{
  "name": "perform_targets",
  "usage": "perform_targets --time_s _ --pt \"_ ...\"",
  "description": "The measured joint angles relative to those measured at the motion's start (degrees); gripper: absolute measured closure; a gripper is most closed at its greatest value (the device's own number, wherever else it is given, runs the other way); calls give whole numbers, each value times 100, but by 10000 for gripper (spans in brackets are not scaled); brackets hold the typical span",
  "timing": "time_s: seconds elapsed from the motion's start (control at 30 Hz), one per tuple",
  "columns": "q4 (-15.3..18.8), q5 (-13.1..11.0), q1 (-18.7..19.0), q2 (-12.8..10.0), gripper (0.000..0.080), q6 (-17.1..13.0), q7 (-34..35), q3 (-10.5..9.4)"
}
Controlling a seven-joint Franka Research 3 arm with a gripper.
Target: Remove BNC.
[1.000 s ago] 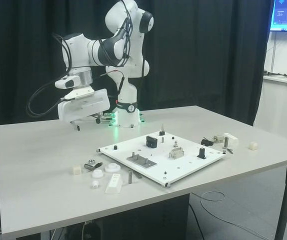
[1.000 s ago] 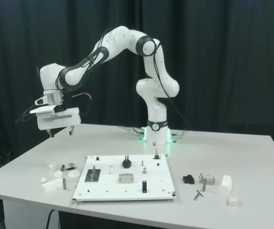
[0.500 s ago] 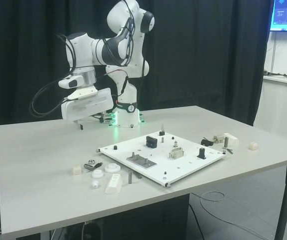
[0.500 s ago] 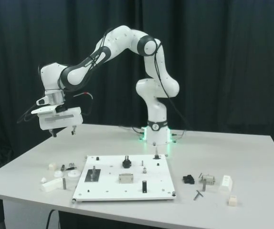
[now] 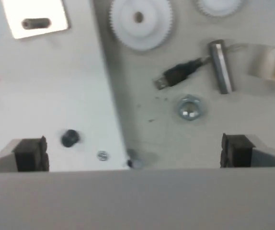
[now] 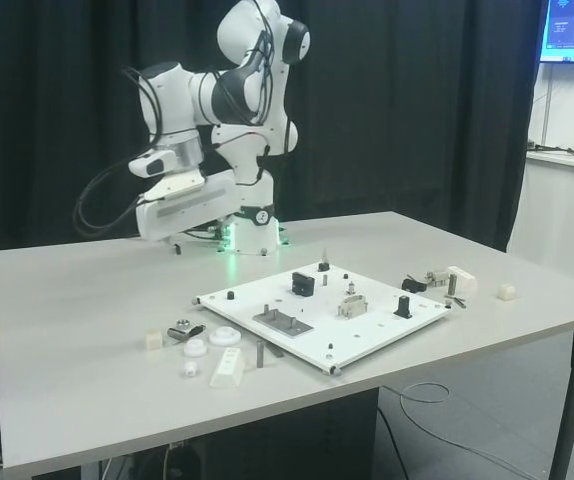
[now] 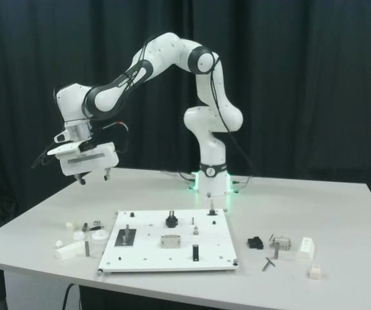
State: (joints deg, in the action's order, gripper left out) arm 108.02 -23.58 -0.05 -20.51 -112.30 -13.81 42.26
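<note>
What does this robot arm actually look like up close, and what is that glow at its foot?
The white arm is built of rounded segments with black bands at the joints. Black cables loop from its wrist. Its gripper is a flat white block with two small black fingertips, set wide apart. Green light glows around the base where it meets the grey table.

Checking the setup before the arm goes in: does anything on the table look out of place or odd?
Nothing looks spilled or damaged. The board lies flat, with loose parts scattered on the table off both its ends. The gripper hangs open, high and empty.
</note>
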Motion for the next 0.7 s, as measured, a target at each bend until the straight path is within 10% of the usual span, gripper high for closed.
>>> perform_targets --time_s 0.7 --pt "864 -86 1276 659 3 92 2004 -20"
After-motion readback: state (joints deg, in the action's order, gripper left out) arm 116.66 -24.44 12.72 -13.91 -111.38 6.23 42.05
